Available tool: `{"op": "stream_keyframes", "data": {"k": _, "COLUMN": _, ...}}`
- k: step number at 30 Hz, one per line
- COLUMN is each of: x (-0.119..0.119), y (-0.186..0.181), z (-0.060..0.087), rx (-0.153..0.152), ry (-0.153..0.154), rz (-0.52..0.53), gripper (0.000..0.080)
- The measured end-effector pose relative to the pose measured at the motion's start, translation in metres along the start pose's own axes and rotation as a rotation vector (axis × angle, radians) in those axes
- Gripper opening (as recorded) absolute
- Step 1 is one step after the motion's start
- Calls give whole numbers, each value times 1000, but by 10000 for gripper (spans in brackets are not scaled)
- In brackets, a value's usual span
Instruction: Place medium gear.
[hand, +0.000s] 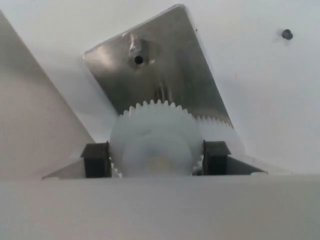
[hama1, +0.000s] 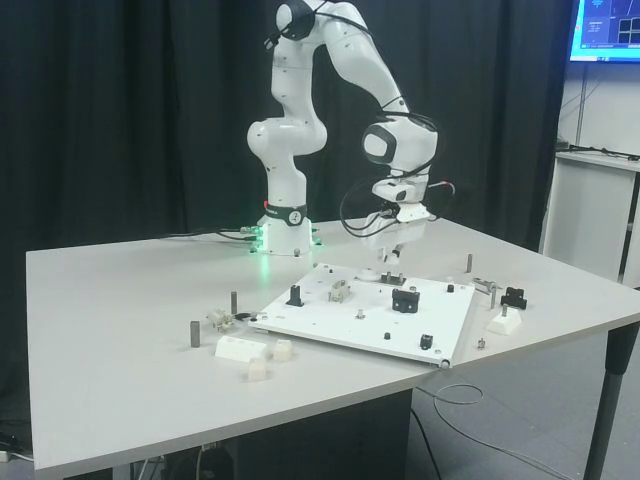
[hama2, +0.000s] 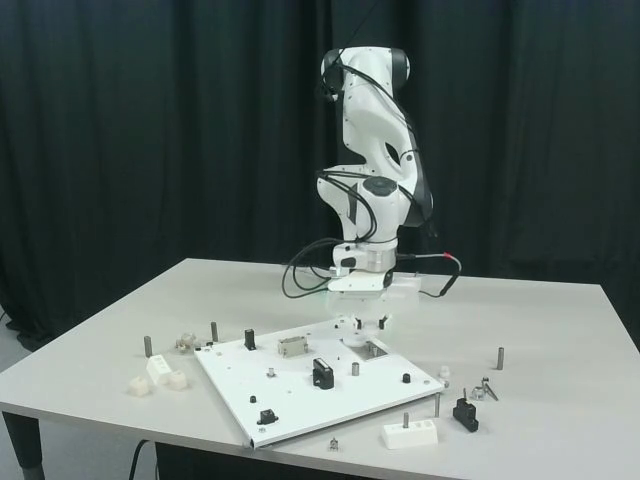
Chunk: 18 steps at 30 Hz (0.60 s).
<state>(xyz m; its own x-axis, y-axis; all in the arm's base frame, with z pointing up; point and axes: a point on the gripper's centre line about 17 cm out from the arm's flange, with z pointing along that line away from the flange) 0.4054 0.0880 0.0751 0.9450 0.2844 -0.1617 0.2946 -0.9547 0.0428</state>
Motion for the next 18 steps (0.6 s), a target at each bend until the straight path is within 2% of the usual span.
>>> {"op": "stream_keyframes", "data": {"k": 18, "x": 0, "y": 0, "z": -3, "rx": 0, "ry": 1, "rz": 3, "gripper": 399}}
